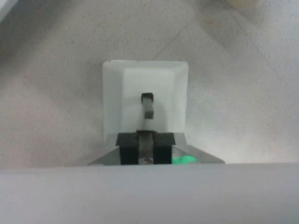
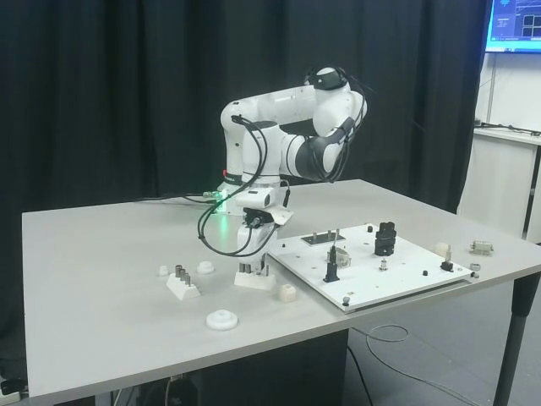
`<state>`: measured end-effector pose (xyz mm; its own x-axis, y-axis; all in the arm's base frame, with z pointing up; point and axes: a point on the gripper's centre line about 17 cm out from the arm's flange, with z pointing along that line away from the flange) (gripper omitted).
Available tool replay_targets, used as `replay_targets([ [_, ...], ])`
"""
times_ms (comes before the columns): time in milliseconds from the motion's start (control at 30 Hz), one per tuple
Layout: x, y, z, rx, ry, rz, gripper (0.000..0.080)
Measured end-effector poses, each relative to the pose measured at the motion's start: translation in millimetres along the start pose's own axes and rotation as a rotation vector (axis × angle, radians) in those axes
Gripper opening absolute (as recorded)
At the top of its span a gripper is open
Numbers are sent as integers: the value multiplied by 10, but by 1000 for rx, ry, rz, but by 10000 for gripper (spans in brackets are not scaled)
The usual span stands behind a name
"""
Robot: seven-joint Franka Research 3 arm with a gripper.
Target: Pick square peg 2.
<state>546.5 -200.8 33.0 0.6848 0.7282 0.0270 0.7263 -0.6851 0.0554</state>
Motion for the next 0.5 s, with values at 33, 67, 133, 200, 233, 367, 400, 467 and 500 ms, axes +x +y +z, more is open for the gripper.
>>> replay_targets([
  [33,3,3,-16,0,0,-1,66],
  [67,6,3,-35,1,-1,-3,66],
  [133,13,4,-81,2,-3,-8,66],
  [200,24,9,-135,2,-5,-10,66],
  [233,31,7,-163,3,-4,-9,66],
  [367,54,4,-285,5,-7,-3,66],
  [400,59,2,-315,5,-9,-1,66],
  [467,67,-2,-368,7,-13,2,66],
  [500,71,-1,-394,7,-15,3,66],
])
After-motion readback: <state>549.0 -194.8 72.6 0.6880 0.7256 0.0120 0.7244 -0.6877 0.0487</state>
